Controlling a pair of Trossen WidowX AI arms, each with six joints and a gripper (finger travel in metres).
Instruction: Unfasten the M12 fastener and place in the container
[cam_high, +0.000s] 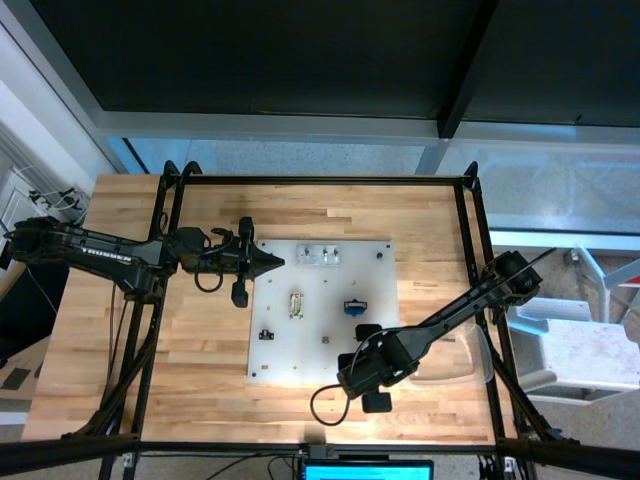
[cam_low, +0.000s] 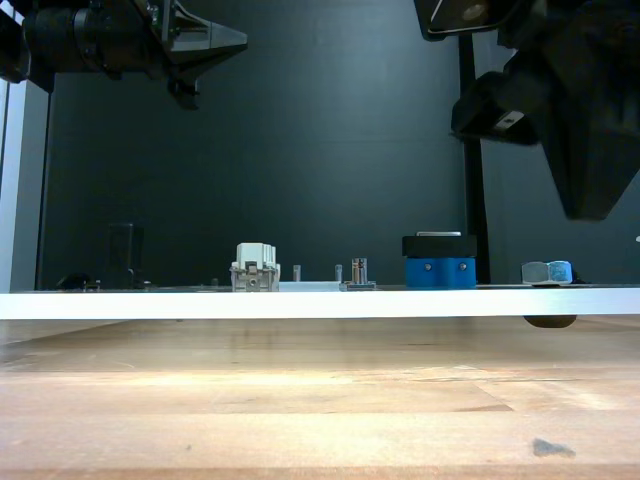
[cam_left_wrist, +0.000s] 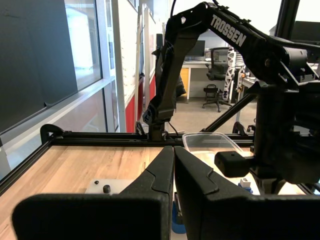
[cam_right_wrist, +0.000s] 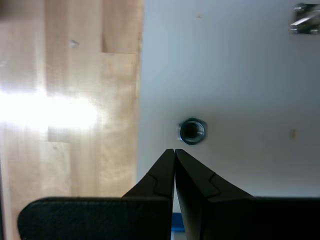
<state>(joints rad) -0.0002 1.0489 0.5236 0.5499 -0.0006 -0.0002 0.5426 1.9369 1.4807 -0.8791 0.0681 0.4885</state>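
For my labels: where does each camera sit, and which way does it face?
High: above the near edge, looking down; left arm, right arm over the white board.
Low: table height, level; arms overhead.
Left wrist: along the shut left gripper, above the board's far left, toward right arm.
Right wrist: down past the shut right gripper onto the silver nut.
Shared: low shows that nut too.

You will find the M12 fastener (cam_right_wrist: 192, 131) on the white board (cam_high: 300, 350), close to its near edge, toward the right; on its stud or loose, cannot tell. The right gripper (cam_right_wrist: 174, 151) hangs above the board just short of it. The container (cam_high: 478, 362) sits beside the board's right side. The left gripper (cam_high: 281, 262) hovers over the board's far left edge.
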